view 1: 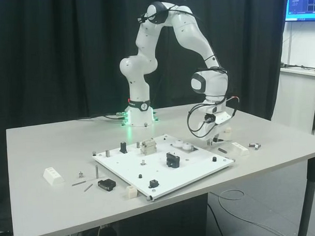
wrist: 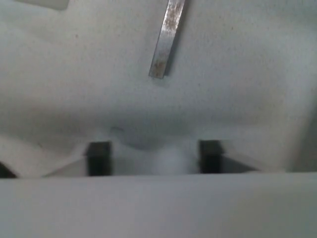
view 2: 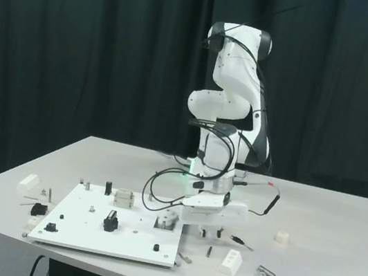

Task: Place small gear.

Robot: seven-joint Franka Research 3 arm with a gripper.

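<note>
My gripper [view 1: 215,140] hangs low over the grey table, just off the right edge of the white assembly board [view 1: 149,175]. In the wrist view its two black fingertips [wrist: 99,157] stand wide apart, open. Between them lies a small white rounded thing [wrist: 167,161], blurred, which may be the small gear; neither pad touches it. From the second room view the gripper [view 2: 210,232] covers that spot. Two white round parts [view 1: 182,145] sit on the board near its right corner.
A grey metal pin [wrist: 167,39] lies on the table just beyond the fingers. A white block [view 1: 240,149], a small white piece [view 1: 227,130] and a metal clip [view 1: 255,145] lie to the right. Black fixtures [view 1: 172,160] stand on the board. Loose parts [view 1: 106,184] lie left of it.
</note>
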